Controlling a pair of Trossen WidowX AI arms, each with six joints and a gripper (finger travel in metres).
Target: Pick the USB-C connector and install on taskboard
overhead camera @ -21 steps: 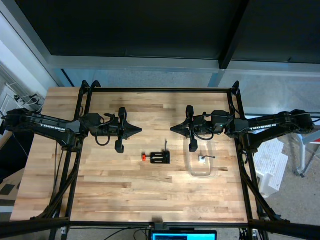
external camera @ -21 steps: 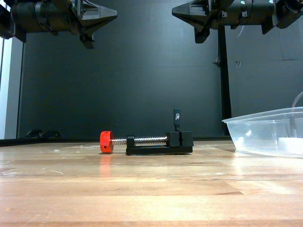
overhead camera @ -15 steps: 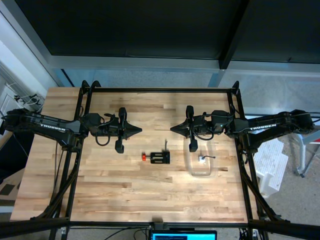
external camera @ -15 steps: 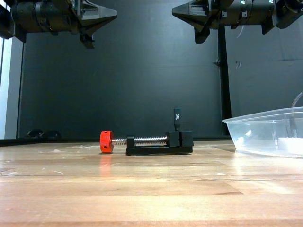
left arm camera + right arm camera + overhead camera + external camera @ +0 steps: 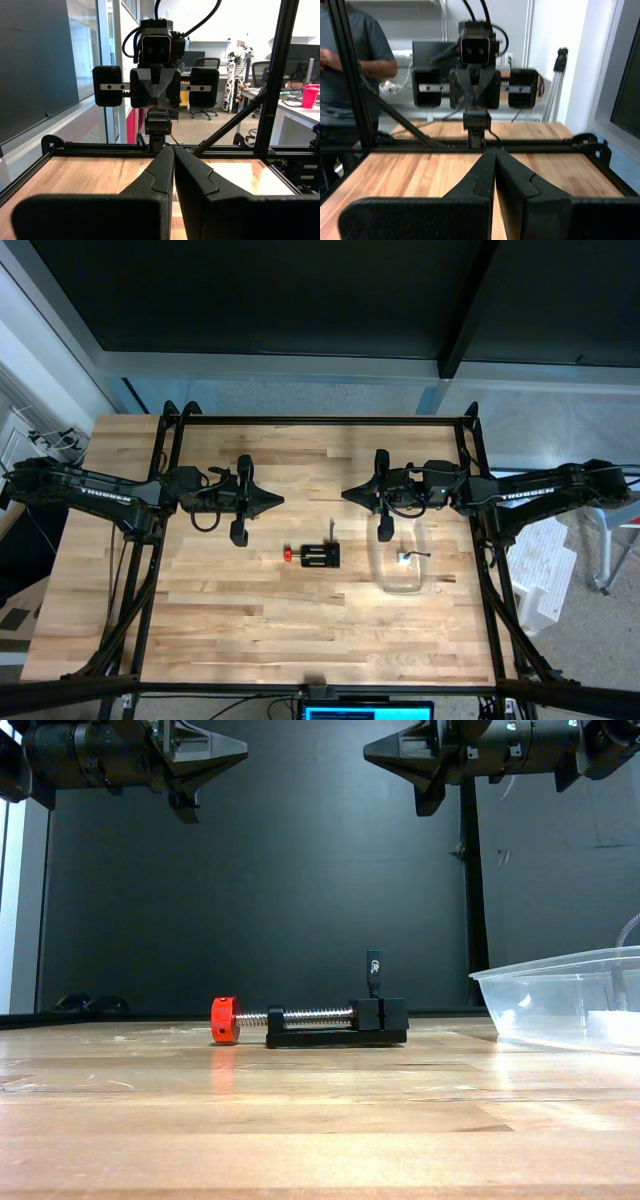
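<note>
Step in hand: nothing picked yet, approach not begun

- Left gripper (image 5: 279, 501) hangs high over the table (image 5: 250, 630), at about 10 o'clock from the taskboard (image 5: 318, 556). Its own camera shows the fingers (image 5: 161, 167) pressed together, nothing between them
- Right gripper (image 5: 346, 496) is equally high, at about 1 o'clock from the taskboard and 11 o'clock from the clear tray (image 5: 384, 578). Its fingers (image 5: 484, 172) are also pressed together and empty
- The two tips face each other across the gap. In the low view both hang far above the board
- Taskboard lies near table centre, with its orange-red knob (image 5: 224, 1019) at the 9 o'clock end and a thin dark post (image 5: 373, 970) upright near the 3 o'clock end
- USB-C connector (image 5: 421, 556) appears as a thin dark sliver inside the tray, just beside the white block (image 5: 402, 559), at 3 o'clock from the taskboard. It is too small to read its lie

Judgement: the right arm sits closer, so the pick likely falls to it. The next move calls for spreading the fingers, swinging toward 5 o'clock over the tray, and dropping inside its walls without catching the rim or grabbing the white block instead
</note>
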